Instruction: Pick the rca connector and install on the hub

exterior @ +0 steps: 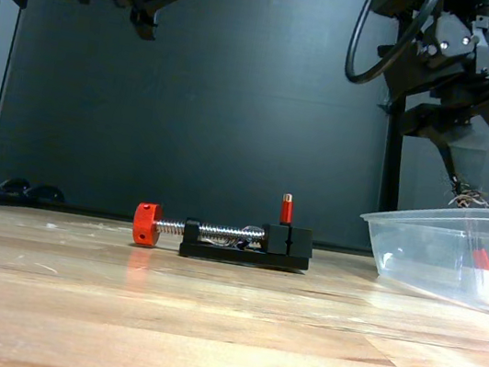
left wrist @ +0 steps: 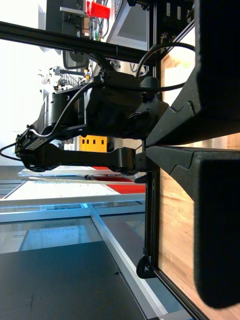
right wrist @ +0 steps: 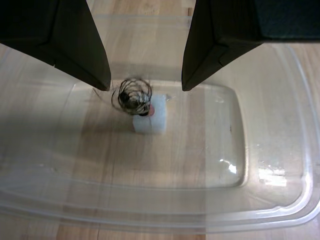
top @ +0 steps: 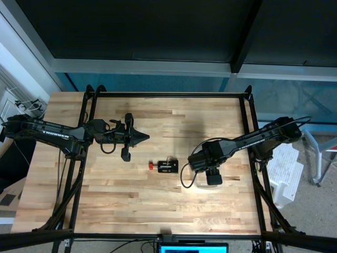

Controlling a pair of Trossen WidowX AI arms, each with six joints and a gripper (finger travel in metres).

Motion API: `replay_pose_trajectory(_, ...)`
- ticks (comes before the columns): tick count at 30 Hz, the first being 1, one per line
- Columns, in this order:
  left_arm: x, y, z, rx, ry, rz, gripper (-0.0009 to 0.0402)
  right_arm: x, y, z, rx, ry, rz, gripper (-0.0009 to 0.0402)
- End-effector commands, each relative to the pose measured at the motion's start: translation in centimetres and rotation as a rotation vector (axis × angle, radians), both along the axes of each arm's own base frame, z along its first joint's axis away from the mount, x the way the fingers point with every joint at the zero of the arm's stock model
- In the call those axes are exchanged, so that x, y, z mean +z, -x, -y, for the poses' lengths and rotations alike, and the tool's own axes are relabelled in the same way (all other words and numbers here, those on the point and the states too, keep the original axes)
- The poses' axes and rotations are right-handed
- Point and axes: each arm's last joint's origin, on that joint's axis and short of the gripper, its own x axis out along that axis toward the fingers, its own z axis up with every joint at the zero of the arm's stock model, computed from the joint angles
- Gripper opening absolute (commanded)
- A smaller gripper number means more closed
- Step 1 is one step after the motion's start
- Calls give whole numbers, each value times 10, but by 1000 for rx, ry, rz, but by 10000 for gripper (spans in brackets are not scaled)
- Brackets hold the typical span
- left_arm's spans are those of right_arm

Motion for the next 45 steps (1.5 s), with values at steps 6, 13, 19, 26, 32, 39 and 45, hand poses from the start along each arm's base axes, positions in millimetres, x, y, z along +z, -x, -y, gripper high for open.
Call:
replay_pose_trajectory(6, 0, 0, 0, 0, 0, 0, 0, -9, -6, 3, 2, -4, -19, 199)
replay_pose_trajectory(13, 0, 0, 0, 0, 0, 0, 0, -12, -8, 2, 4, -6, -5, 199)
replay_pose_trajectory(19, 0, 0, 0, 0, 0, 0, 0, -25, -4, 3, 4, -6, -8, 199)
replay_pose_trajectory(26, 0, 0, 0, 0, 0, 0, 0, -35, -1, 4, 5, -5, -11, 194)
replay_pose_trajectory(32, 0, 0, 0, 0, 0, 0, 0, -44, 2, 4, 7, -8, -2, 178)
replay_pose_trajectory(39, 0, 0, 0, 0, 0, 0, 0, -46, 3, 4, 10, -8, -2, 155)
replay_pose_trajectory(45, 0, 0, 0, 0, 0, 0, 0, -46, 2, 4, 17, -9, 0, 122)
